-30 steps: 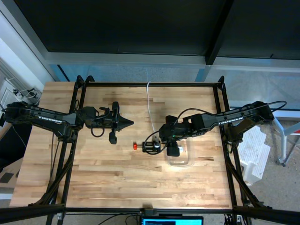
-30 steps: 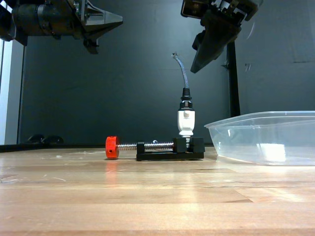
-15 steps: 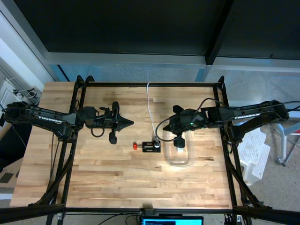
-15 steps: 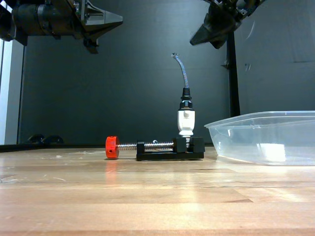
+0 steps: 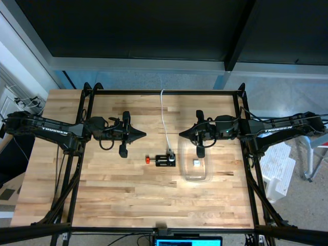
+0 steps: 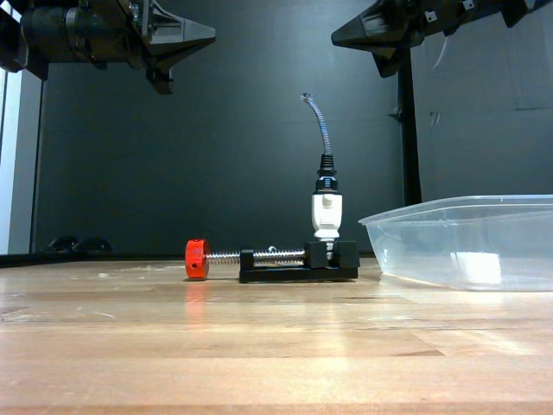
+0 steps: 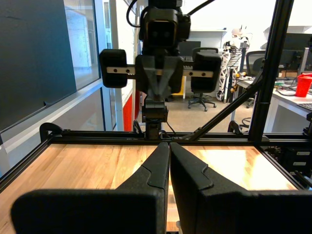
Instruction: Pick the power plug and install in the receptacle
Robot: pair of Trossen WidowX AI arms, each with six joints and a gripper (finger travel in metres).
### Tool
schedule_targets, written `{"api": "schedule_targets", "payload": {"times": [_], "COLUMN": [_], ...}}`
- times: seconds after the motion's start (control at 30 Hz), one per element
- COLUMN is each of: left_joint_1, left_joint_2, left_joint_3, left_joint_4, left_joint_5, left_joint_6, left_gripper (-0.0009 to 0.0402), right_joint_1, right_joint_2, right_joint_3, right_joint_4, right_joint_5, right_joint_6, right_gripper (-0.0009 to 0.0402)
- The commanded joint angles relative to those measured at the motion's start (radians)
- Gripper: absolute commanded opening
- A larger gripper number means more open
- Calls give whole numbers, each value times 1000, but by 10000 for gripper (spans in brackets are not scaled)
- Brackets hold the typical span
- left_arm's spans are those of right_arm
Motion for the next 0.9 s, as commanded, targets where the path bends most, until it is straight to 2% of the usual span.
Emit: {"api": "schedule_targets", "payload": {"times": [0.03,0.13,0.2,0.63,0.9], "left_joint_1": [0,0,0,0,0], "left_joint_2": [0,0,0,0,0], "left_joint_3": [0,0,0,0,0], "left_joint_4": [0,0,0,0,0], "left_joint_5": [0,0,0,0,0], "left_joint_6": [0,0,0,0,0], "left_gripper": [0,0,0,0,0], "right_joint_1": [-5,-16,-22,-26,-26], "right_joint_2": [-29,-49,-60,-114,-116], "right_joint_3": [-37,-67,-87,-179,-188], "right_joint_4": [74,137,174,297,297], "right_joint_5": [-13,-46,-50,-50,-50], "right_joint_6": [0,5,5,14,14], "right_gripper": [0,0,0,0,0]}}
